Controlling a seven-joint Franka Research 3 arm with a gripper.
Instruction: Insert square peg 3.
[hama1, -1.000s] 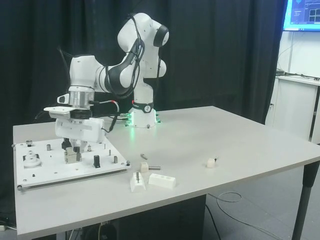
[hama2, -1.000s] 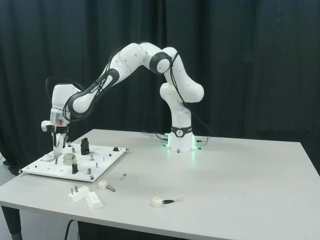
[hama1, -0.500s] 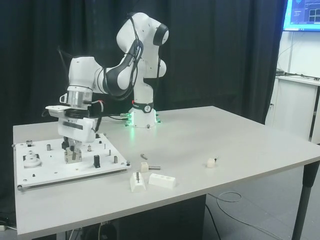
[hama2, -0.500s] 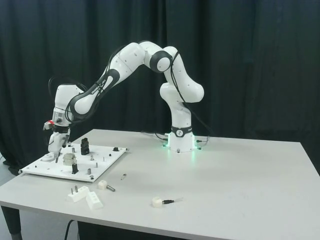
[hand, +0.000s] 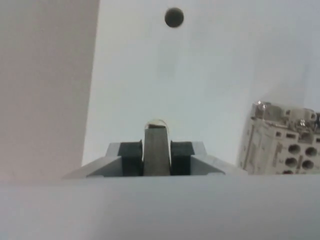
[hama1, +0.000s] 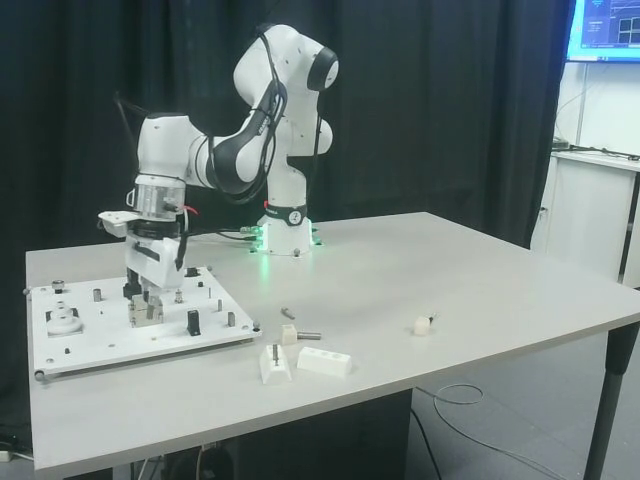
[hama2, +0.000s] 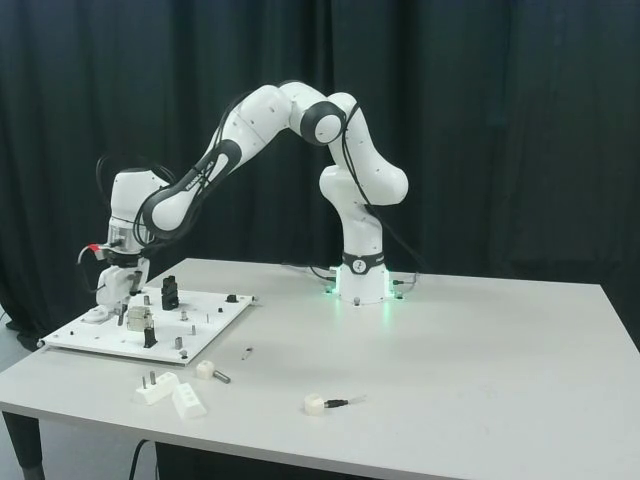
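In the wrist view my gripper (hand: 156, 150) is shut on a narrow grey square peg (hand: 156, 142), which stands upright between the black pads (hand: 131, 150). The peg's lower end hangs just over the white board (hand: 200, 90); whether it touches is not visible. A black hole (hand: 174, 17) lies in the board some way from the peg. In the room views the gripper (hama1: 143, 292) (hama2: 112, 300) hangs low over the board's (hama1: 110, 342) back left part, beside a grey connector block (hama1: 145, 313) (hand: 280, 145).
A black upright part (hama1: 193, 321) and several small pegs stand on the board. On the table in front lie two white blocks (hama1: 322, 361) (hama1: 275, 365), a small pin and a small white piece (hama1: 422, 323). The arm's base (hama1: 284, 225) stands at the back.
The hand has turned about its vertical axis, from broadside to narrow in the first room view, and stays low over the same part of the board.
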